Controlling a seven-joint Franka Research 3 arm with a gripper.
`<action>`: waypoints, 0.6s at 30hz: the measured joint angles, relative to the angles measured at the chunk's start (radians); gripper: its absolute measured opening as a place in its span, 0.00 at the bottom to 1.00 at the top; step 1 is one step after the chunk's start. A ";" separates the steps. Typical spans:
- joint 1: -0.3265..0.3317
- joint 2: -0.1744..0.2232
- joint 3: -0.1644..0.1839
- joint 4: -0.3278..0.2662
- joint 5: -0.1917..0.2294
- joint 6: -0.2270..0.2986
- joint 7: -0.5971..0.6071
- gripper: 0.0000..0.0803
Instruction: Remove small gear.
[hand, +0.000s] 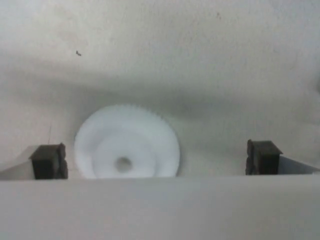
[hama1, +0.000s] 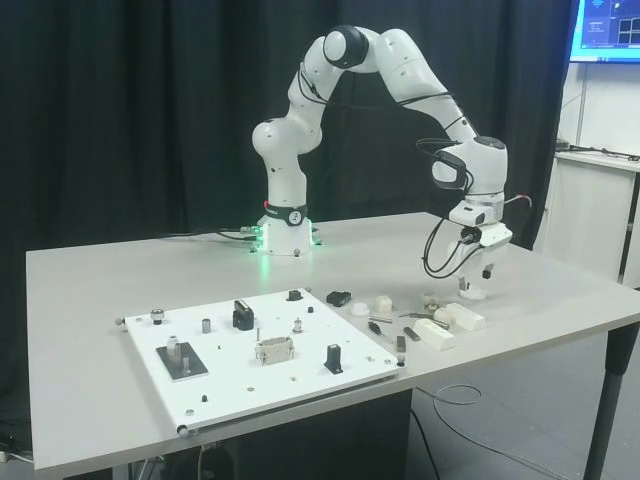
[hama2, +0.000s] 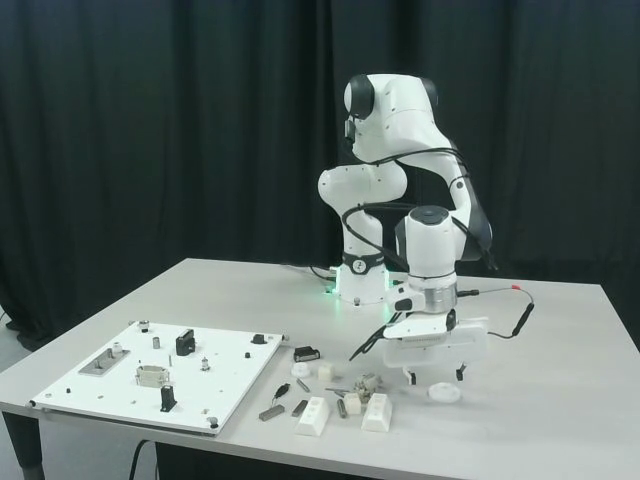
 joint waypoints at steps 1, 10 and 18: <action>0.000 0.000 -0.001 0.001 0.000 0.000 0.000 0.99; 0.000 -0.007 -0.007 0.004 -0.003 -0.002 0.000 1.00; 0.000 -0.008 -0.012 0.004 -0.004 -0.003 0.000 1.00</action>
